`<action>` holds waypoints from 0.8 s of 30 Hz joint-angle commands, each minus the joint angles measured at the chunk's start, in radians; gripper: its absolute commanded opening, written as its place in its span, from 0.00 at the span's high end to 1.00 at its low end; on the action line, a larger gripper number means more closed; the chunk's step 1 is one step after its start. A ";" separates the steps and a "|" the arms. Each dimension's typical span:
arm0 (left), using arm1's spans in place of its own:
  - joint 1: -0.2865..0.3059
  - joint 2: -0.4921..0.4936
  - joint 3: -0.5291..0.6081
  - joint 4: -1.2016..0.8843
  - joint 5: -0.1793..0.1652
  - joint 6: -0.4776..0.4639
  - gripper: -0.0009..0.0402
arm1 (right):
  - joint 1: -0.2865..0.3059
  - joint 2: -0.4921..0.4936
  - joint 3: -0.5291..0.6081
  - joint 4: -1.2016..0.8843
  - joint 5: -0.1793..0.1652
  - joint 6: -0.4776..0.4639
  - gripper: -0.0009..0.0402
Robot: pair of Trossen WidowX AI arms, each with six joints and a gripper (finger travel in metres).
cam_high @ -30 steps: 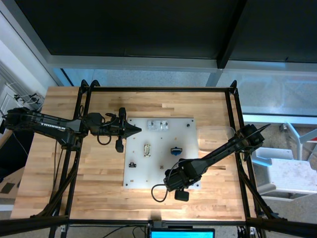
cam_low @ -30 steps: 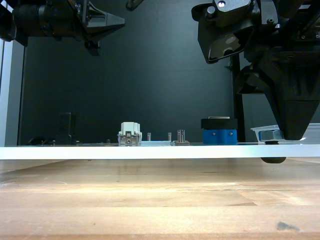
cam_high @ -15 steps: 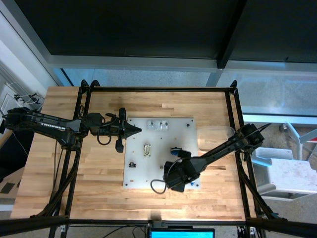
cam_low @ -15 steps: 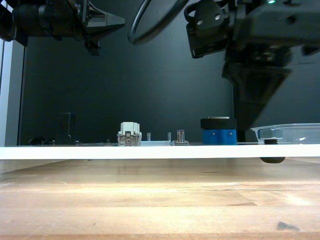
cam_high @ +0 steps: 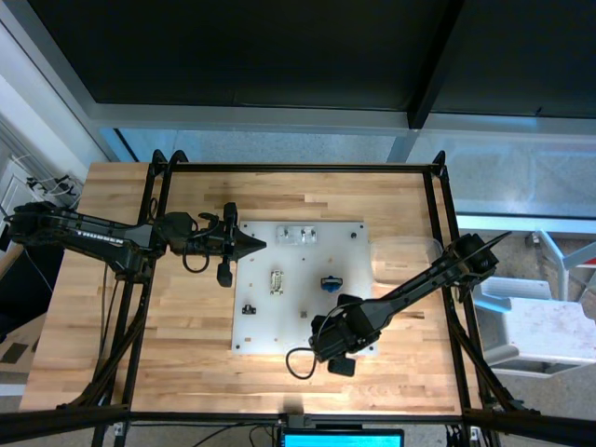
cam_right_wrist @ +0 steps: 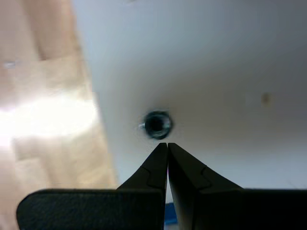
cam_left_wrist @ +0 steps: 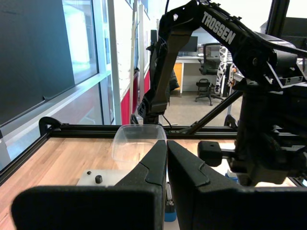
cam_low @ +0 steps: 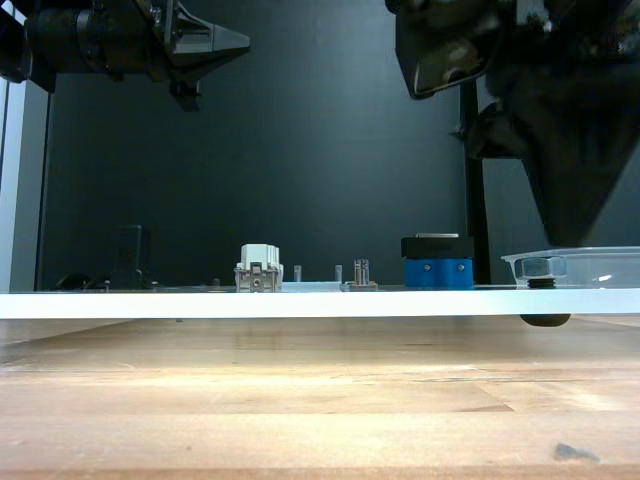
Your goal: Unfasten the M12 fastener and place in the container
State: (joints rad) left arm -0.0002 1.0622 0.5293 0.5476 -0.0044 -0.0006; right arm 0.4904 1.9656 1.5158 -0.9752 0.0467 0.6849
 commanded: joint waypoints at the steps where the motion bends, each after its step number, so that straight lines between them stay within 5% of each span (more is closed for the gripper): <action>1: 0.000 0.000 0.000 -0.004 0.000 0.000 0.98 | 0.000 0.000 0.021 0.001 -0.053 0.008 0.98; 8: 0.000 0.000 0.000 -0.003 0.000 0.000 0.98 | 0.000 0.008 0.020 0.042 -0.128 -0.012 0.98; 18: 0.000 0.000 0.000 -0.003 0.000 0.000 0.98 | -0.004 0.039 0.004 0.077 -0.123 -0.039 0.98; 24: 0.000 0.000 0.000 -0.003 0.000 0.000 0.98 | -0.008 0.039 -0.002 0.070 -0.070 -0.038 0.98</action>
State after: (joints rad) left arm -0.0002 1.0622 0.5289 0.5442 -0.0048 -0.0002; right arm 0.4831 2.0041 1.5146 -0.8974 -0.0357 0.6456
